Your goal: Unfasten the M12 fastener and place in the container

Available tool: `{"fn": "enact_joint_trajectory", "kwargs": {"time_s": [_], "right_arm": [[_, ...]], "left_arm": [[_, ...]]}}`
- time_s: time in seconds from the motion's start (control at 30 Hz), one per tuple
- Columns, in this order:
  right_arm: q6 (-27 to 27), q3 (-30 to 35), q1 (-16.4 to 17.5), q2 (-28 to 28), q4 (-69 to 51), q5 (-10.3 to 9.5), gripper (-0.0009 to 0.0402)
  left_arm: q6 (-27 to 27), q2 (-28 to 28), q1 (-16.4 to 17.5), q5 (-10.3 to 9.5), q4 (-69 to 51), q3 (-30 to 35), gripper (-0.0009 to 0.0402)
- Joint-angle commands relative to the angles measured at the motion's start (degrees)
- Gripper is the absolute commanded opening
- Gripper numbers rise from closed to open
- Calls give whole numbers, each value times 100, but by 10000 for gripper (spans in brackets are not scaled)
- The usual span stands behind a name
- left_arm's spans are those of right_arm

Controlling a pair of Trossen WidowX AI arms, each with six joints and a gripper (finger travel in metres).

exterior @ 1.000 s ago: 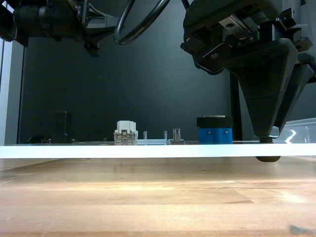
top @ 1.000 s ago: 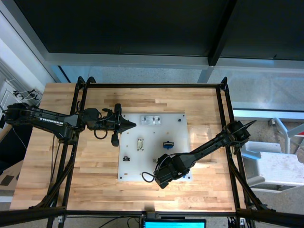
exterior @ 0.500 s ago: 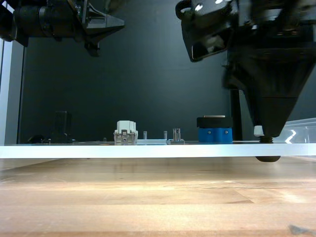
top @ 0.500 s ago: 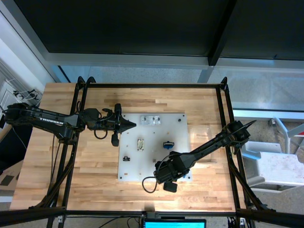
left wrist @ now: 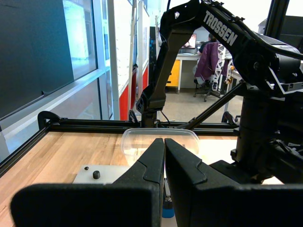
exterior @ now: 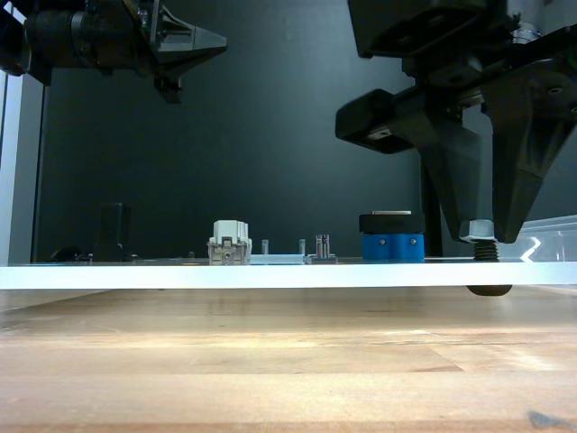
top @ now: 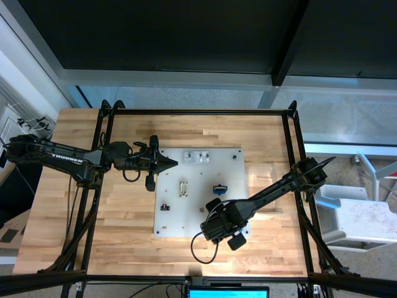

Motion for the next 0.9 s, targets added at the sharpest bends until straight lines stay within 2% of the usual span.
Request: {"fn": "enact_joint_trajectory", "kwargs": {"time_s": [0.03,0.2,0.27,0.37,0.5,0.6,0.83,0.9], "right_arm": [[-109,79,0,-13,-42,-4,13],[-76,175,-2,-127,-138,-7,13],[142,175,-15,-208,-149,-7,13],[717,175,-81,-345,-267,-7,13],[2004,175,-236,-538,-503,48,13],[2551,162,-348,-682,-667,48,13],[2472,-160,-503,-1158,-905,68,13],[2402,-385,-544,-1351,-903,166,13]], "left_arm": [[0,0,2,2,2,0,0],[0,0,0,2,2,0,0],[0,0,2,2,2,0,0],[0,0,2,2,2,0,0],[0,0,2,2,2,0,0],[0,0,2,2,2,0,0],[0,0,2,2,2,0,0],[0,0,0,2,2,0,0]]}}
